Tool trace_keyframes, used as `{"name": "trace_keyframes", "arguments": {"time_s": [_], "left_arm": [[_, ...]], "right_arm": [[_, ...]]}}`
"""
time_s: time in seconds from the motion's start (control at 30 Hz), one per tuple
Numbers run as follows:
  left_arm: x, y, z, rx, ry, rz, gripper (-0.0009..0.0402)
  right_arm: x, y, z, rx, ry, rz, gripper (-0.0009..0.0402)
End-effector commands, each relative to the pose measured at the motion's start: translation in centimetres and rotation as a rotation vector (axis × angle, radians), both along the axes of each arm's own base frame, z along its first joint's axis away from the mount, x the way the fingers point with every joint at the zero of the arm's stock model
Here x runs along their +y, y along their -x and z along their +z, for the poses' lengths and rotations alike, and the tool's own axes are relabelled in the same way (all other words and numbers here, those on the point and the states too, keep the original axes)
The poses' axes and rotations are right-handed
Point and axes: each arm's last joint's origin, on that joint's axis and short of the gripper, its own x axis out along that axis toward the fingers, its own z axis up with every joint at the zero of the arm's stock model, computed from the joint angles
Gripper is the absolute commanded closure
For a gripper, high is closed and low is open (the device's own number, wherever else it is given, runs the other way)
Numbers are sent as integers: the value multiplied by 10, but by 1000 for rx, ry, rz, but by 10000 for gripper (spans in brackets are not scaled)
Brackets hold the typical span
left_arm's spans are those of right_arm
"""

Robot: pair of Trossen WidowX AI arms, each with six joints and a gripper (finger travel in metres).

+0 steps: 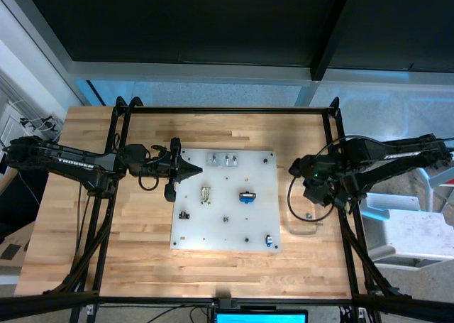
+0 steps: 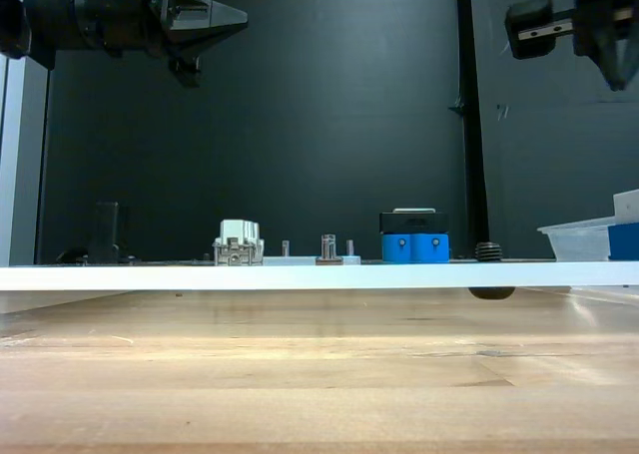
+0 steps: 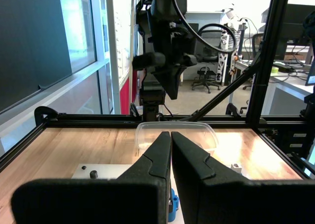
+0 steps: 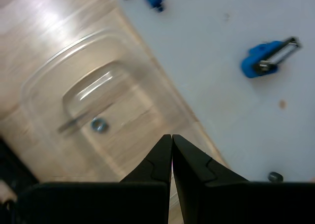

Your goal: Pick the M12 fastener and fasten on the M12 threads

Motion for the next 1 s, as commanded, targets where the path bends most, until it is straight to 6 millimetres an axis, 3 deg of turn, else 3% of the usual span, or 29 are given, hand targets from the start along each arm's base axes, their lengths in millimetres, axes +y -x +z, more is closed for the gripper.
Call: {"name": "trace_keyframes", "arguments": {"time_s": [0.03,0.5,0.8,1.0], "left_arm": [[0,0,0,0,0,0,393],[0,0,0,0,0,0,393],[0,0,0,0,0,0,393],[0,0,0,0,0,0,393]], "right_arm": [[7,0,-5,57,17,57,393],[47,-2,-27,186,129,319,393],[48,3,-48,215,214,420,390],[49,3,-59,197,223,487,340]]}}
